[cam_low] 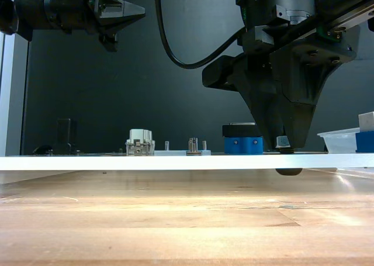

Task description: Pick the M12 fastener and fasten on the M12 threads

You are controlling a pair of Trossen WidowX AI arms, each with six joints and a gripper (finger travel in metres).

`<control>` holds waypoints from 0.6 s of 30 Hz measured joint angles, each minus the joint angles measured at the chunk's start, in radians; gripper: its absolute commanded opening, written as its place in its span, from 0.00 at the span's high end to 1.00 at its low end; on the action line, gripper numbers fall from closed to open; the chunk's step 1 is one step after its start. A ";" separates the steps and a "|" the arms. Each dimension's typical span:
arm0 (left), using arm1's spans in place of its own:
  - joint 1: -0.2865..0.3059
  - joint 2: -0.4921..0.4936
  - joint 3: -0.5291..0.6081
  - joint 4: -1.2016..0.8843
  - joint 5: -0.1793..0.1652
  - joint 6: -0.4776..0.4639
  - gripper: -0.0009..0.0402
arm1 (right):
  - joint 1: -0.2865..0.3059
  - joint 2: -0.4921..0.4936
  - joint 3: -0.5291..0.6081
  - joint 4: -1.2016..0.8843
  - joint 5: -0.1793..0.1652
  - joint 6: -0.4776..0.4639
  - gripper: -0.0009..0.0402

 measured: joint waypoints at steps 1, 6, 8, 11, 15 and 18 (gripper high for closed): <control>0.000 0.000 0.000 0.000 0.000 0.000 0.98 | 0.000 0.000 0.000 0.001 -0.001 0.000 0.95; 0.000 0.000 0.000 0.000 0.000 0.000 0.98 | 0.000 0.000 -0.001 0.006 -0.002 0.000 0.95; 0.000 0.000 0.000 0.000 0.000 0.000 0.98 | 0.000 0.000 -0.001 0.007 -0.002 -0.001 0.95; 0.000 0.000 0.000 0.000 0.000 0.000 0.98 | 0.001 0.000 -0.001 0.008 -0.002 -0.001 0.95; 0.000 0.000 0.000 0.000 0.000 0.000 0.98 | 0.001 0.000 -0.001 0.008 -0.002 -0.003 0.95; 0.000 0.000 0.000 0.000 0.000 0.000 0.98 | 0.003 0.000 -0.001 0.007 0.010 -0.005 0.95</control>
